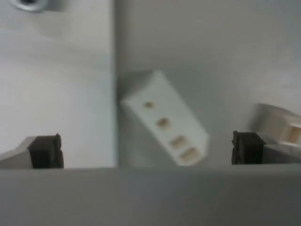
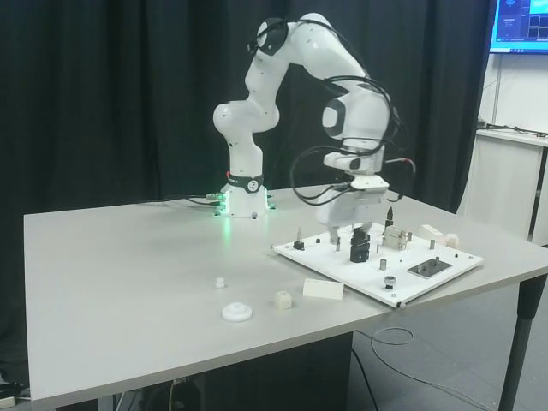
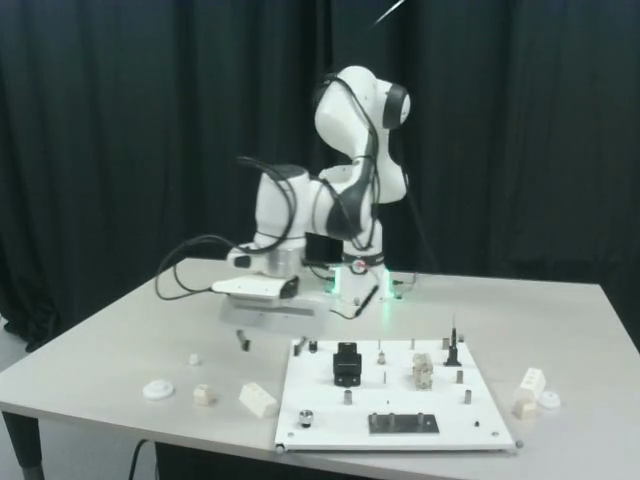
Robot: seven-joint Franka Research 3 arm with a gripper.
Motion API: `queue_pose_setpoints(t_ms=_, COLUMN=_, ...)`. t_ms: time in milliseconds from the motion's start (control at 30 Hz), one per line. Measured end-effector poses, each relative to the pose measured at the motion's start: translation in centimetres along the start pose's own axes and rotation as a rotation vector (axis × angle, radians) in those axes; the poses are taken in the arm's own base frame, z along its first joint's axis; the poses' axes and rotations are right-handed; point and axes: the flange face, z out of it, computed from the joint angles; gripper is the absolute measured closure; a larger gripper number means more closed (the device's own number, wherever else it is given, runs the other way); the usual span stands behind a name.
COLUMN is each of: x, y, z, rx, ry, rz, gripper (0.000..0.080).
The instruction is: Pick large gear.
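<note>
- Your gripper (image 1: pixel 146 149) hangs with its fingers spread wide, holding nothing, above the white block (image 1: pixel 164 125) beside the white board (image 2: pixel 377 265).
- The large gear (image 2: pixel 236 312) lies flat near the table's front edge, well apart.
- Travel there, centre over it, then descend straight.

We are seeing the wrist view cutting off a white rounded part (image 1: pixel 282 127) at its edge, so we cannot tell what it is, and a grey metal disc (image 1: pixel 29 4) is being cropped by another edge. In the first room view the gripper (image 2: pixel 347 233) is standing in front of the white board (image 2: pixel 445 270) and hiding part of it. The small white pieces (image 3: pixel 530 390) beside the board in the second room view are showing too small for us to identify.
</note>
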Motion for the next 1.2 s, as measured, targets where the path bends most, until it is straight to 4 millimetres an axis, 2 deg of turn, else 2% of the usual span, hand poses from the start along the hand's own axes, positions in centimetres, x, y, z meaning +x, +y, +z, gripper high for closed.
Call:
queue_pose_setpoints(t_ms=433, x=4.3, y=8.5, z=0.2, rx=-0.007, ry=0.004, rz=-0.026, gripper=0.0003)
queue_pose_setpoints(t_ms=733, x=6.1, y=14.4, z=1.0, rx=-0.014, ry=-0.007, rz=-0.044, gripper=0.0003)
queue_pose_setpoints(t_ms=1000, x=7.1, y=18.1, z=2.5, rx=-0.005, ry=-0.010, rz=-0.013, gripper=0.0003)
queue_pose_setpoints(t_ms=1200, x=7.9, y=20.0, z=4.3, rx=0.008, ry=0.018, rz=0.007, gripper=0.0003)
